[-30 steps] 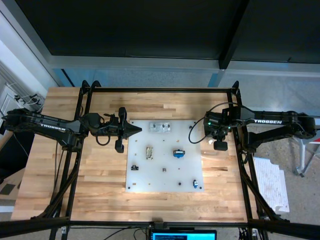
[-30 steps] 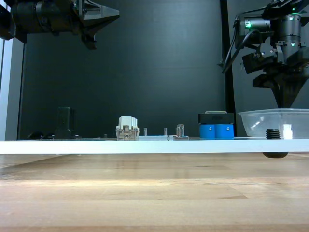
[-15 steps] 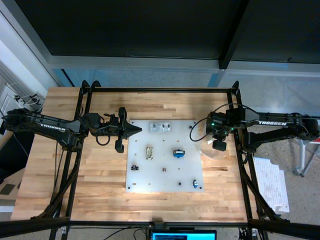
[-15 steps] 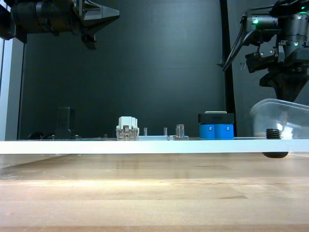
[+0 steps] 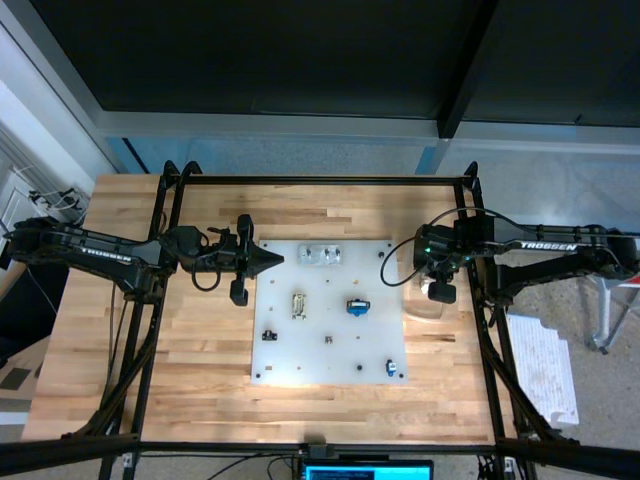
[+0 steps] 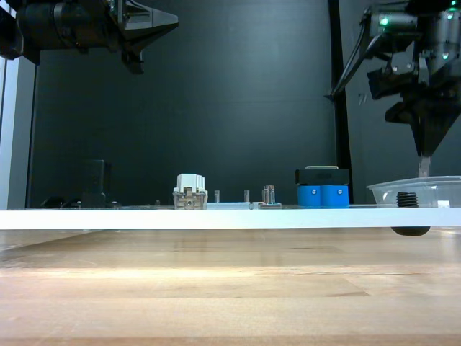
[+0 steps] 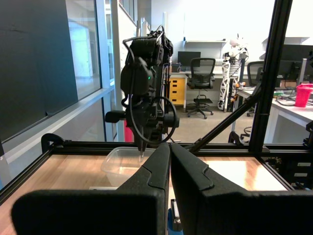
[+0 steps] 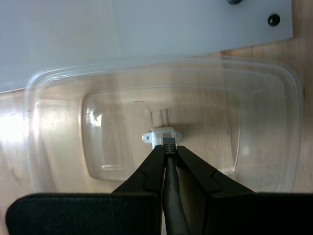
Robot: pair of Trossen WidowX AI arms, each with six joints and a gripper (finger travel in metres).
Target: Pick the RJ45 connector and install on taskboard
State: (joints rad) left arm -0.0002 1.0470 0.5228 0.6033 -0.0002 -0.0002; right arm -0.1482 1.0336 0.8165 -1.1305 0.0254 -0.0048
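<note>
- Nearest me lies the light wooden table point(image 5: 150, 390), with the large flat white square taskboard point(image 5: 300, 350) resting on its middle.
- A small blue socket point(image 5: 393, 369) stands by the board's near right corner.
- Mid-board I see the beige connector point(image 5: 298, 305) and, to its right, a bigger blue socket with a black top point(image 5: 356, 306).
- Just off the board's right edge sits the small clear plastic tray point(image 8: 58, 78).
- My right claw point(image 8: 166, 148) points straight down over that tray, clamped on a black cable point(image 8: 171, 196).
- The clear RJ45 connector point(image 8: 163, 136) juts from the fingertips, hanging over the tray's middle, off the taskboard.
- My left claw point(image 5: 277, 260) hovers high above the board's far left edge, fingers pressed together with nothing between them.
- A silver block point(image 5: 323, 256) sits at the board's far edge.
</note>
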